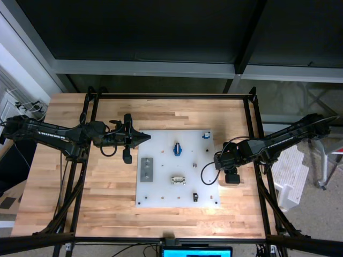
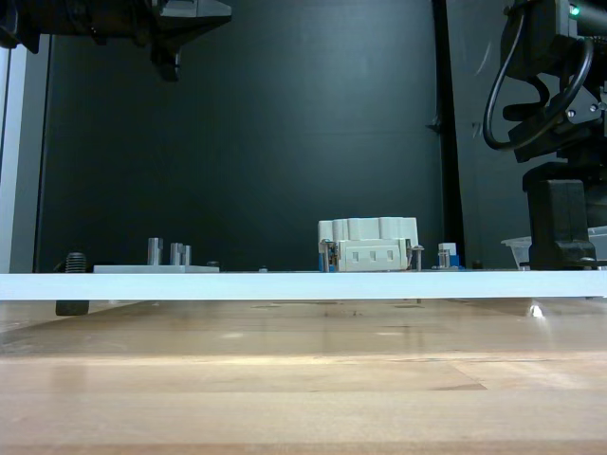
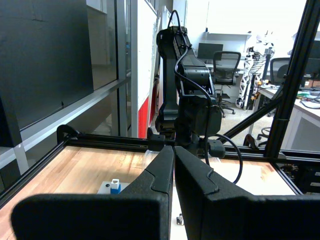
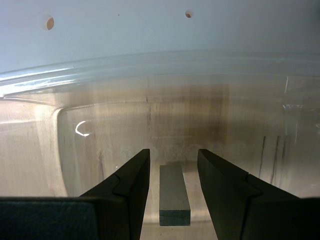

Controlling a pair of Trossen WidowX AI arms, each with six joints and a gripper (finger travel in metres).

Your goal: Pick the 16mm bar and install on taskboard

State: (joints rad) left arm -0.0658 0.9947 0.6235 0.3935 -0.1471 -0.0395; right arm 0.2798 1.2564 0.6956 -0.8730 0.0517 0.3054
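A dark grey 16mm bar (image 4: 174,194) lies free and flat on the bottom of a clear plastic tray (image 4: 100,125), beside the white taskboard (image 1: 177,168). My right gripper (image 4: 173,165) points down into that tray, open, one finger on each side of the bar and apart from it. In the high view the right gripper (image 1: 231,176) is just off the board's right edge. My left gripper (image 1: 143,138) hovers high over the board's upper left corner, its fingers (image 3: 165,165) shut together on nothing.
On the board stand a grey block with pegs (image 1: 147,168), a beige connector (image 1: 178,180), a blue part (image 1: 177,149), a small blue-and-white piece (image 1: 206,136) and a black piece (image 1: 196,197). Black frame posts (image 1: 256,139) flank the table.
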